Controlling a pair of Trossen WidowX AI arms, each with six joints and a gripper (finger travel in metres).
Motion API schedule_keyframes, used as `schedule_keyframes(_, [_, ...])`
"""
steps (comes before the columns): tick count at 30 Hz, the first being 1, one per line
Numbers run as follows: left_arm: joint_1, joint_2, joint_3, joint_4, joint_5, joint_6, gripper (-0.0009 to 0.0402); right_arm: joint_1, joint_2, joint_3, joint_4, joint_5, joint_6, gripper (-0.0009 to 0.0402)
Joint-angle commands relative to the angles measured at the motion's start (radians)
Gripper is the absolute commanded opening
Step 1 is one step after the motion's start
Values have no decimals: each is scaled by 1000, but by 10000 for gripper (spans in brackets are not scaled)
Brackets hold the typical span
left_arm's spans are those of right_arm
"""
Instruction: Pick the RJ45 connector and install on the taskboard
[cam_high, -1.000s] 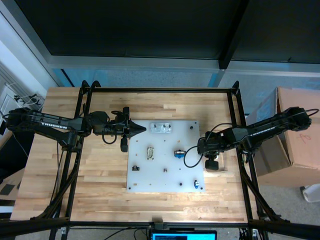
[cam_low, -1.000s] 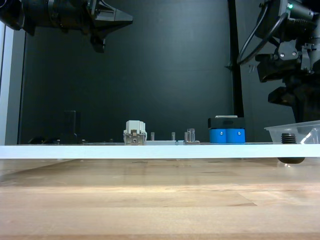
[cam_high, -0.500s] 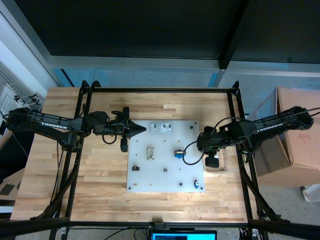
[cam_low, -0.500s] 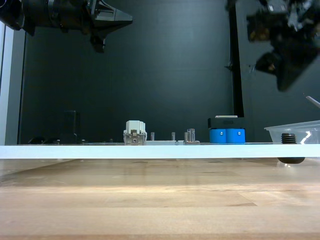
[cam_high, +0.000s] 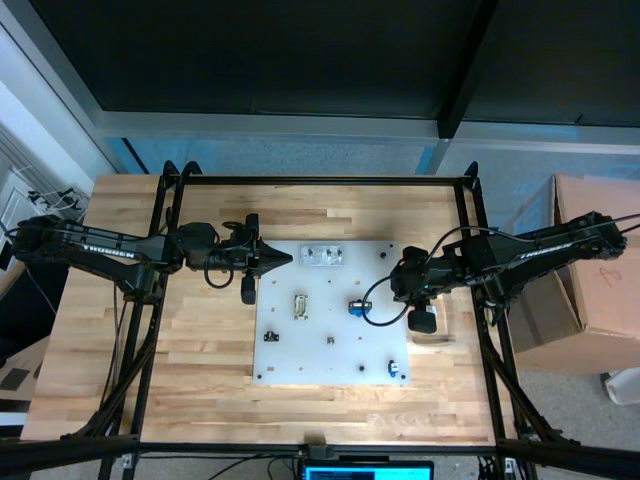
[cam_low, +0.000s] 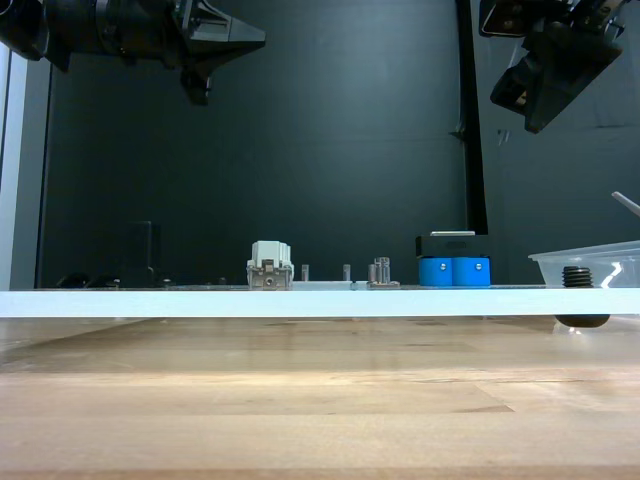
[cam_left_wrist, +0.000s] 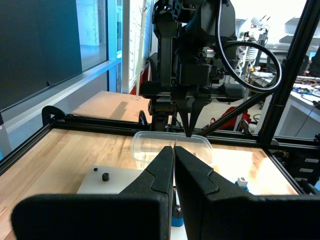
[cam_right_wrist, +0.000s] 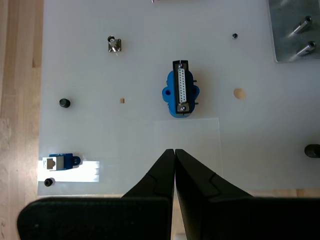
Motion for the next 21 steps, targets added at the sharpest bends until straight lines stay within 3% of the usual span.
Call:
schedule_keyframes(1, [0,0,0,0,0,0,1,0,-3,-1,-16,-2,-7,0])
schedule_keyframes(11, [0,0,0,0,0,0,1,0,-27,15,-372,-11,3,0])
schedule_keyframes(15, [0,0,0,0,0,0,1,0,-27,22,-419,-38,2,0])
schedule_keyframes(21, [0,0,0,0,0,0,1,0,-4,52,-470,-35,0,0])
